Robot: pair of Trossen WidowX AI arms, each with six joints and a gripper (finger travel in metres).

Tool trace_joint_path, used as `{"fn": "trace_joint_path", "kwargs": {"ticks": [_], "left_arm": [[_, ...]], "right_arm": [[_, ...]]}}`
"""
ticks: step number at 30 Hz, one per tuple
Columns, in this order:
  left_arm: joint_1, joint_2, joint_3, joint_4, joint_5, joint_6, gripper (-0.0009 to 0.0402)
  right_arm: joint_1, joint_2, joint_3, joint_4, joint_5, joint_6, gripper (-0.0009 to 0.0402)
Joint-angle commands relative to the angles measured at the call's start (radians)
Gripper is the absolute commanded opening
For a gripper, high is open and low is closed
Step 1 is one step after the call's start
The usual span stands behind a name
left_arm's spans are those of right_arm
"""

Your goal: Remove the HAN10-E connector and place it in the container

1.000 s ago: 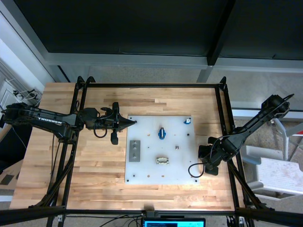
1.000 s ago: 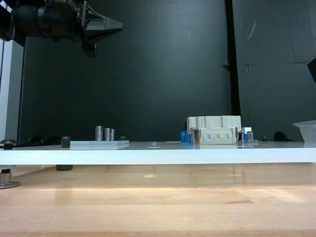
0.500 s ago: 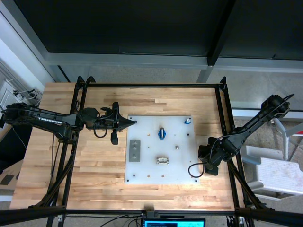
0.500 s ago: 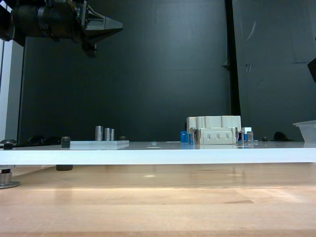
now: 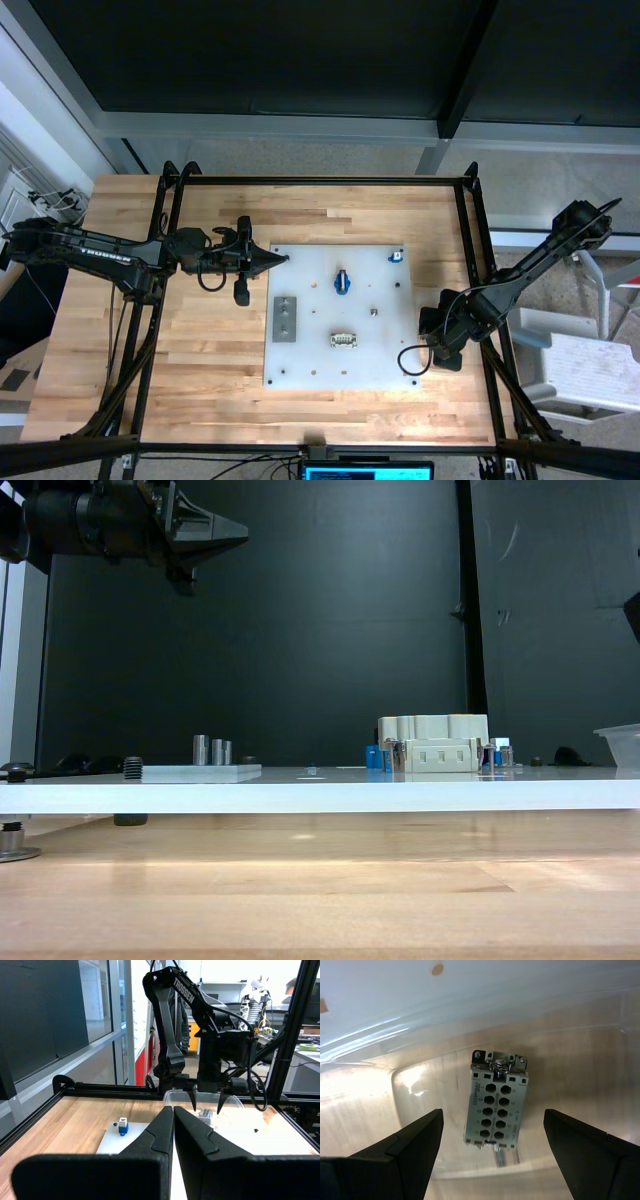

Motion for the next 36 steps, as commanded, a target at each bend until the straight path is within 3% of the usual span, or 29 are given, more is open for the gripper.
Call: {"fn": "trace_joint_path", "kwargs": {"ticks": [1, 15, 36], "left_arm": [[0.000, 0.000, 0.000, 0.000, 0.000, 0.000, 0.0000], [0.000, 0.000, 0.000, 0.000, 0.000, 0.000, 0.0000], [0.000, 0.000, 0.000, 0.000, 0.000, 0.000, 0.0000]], "right_arm": [[0.000, -0.004, 0.034, -0.042, 0.000, -0.002, 0.0283], [0.001, -0.016, 0.154, -0.171, 0.003, -0.010, 0.0283], [0.002, -0.017, 0.157, -0.175, 0.003, 0.009, 0.0283]]}}
